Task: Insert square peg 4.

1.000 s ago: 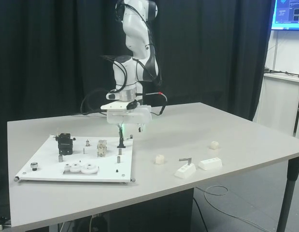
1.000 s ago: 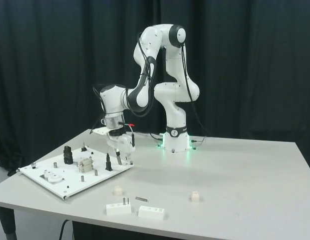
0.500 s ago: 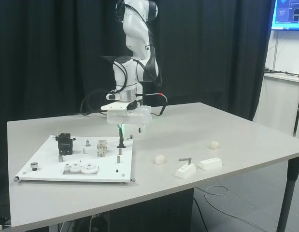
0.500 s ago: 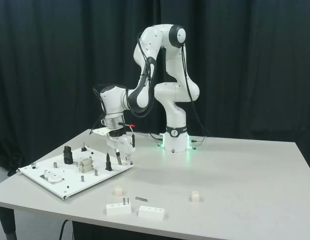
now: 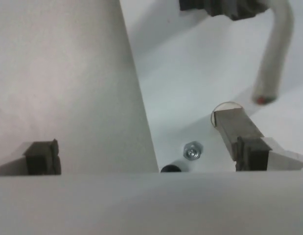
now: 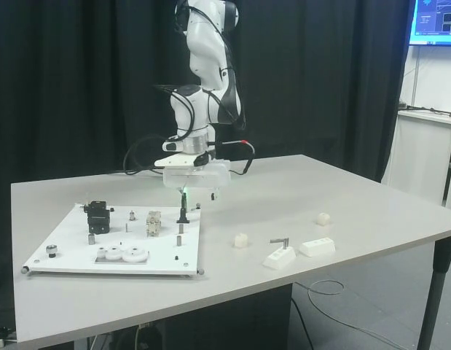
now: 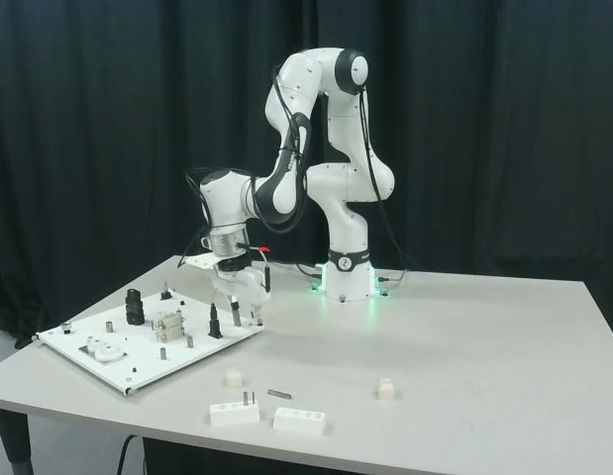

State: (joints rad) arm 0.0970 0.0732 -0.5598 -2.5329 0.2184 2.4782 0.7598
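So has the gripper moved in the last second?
Yes. The gripper has risen a little: in the first room view it now sits higher above the white board and the black post standing on it, with little sideways shift.

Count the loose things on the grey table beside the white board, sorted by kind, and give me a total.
small white cubes: 2
white rectangular blocks: 2
grey peg lying flat: 1
Total: 5
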